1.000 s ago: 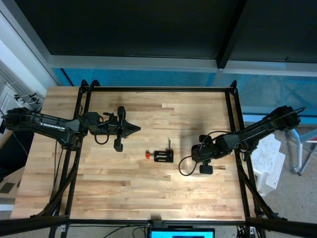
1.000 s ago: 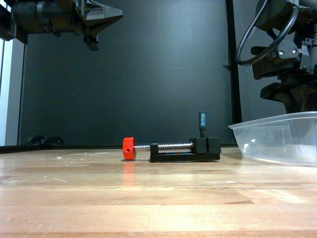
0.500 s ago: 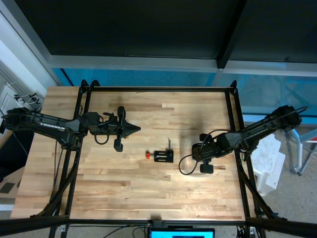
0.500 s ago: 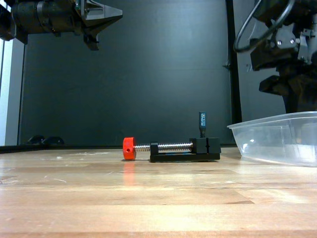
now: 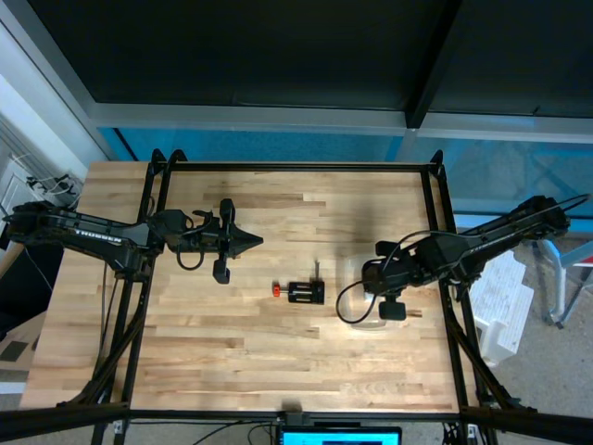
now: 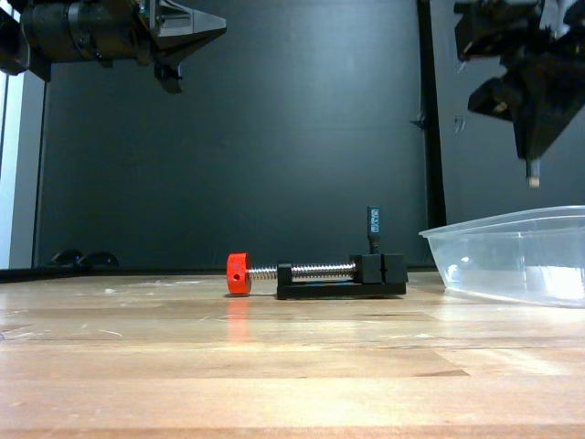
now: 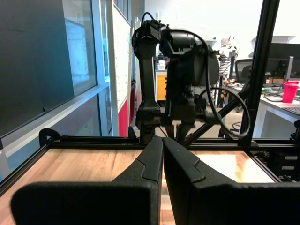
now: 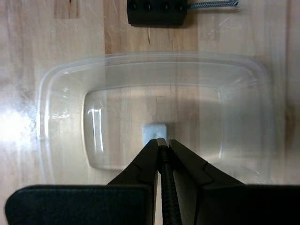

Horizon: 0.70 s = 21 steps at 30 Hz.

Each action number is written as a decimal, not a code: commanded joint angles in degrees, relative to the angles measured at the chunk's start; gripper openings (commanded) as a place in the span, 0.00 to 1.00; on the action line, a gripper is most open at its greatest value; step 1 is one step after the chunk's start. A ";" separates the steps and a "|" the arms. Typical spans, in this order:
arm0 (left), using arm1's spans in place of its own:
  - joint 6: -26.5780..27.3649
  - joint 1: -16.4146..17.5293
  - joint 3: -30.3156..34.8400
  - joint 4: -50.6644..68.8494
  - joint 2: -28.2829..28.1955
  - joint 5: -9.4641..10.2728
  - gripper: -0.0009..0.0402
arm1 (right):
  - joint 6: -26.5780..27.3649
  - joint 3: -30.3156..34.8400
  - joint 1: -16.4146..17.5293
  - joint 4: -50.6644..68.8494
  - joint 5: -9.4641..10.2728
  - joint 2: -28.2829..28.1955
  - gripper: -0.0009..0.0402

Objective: Pick the usb-c connector and install on the hub

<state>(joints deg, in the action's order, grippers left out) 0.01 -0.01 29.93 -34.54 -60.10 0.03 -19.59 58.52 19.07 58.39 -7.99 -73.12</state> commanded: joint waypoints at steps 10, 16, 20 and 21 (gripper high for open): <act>0.00 0.02 0.02 0.00 0.00 -0.02 0.02 | 0.15 2.67 0.02 2.54 0.00 -0.37 0.02; 0.00 0.00 0.02 0.00 0.00 -0.02 0.02 | 1.14 3.32 -1.11 0.33 0.02 -2.78 0.02; 0.00 0.02 0.02 -0.02 0.00 -0.02 0.02 | 2.51 5.33 -2.54 -0.13 0.00 -5.68 0.02; 0.00 0.00 0.02 -0.02 0.00 -0.02 0.02 | 2.62 5.79 -2.86 -0.72 0.00 -6.38 0.02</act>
<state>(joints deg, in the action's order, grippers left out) 0.03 -0.01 29.93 -34.54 -60.10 0.01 -17.17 63.72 16.56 58.39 -7.99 -78.61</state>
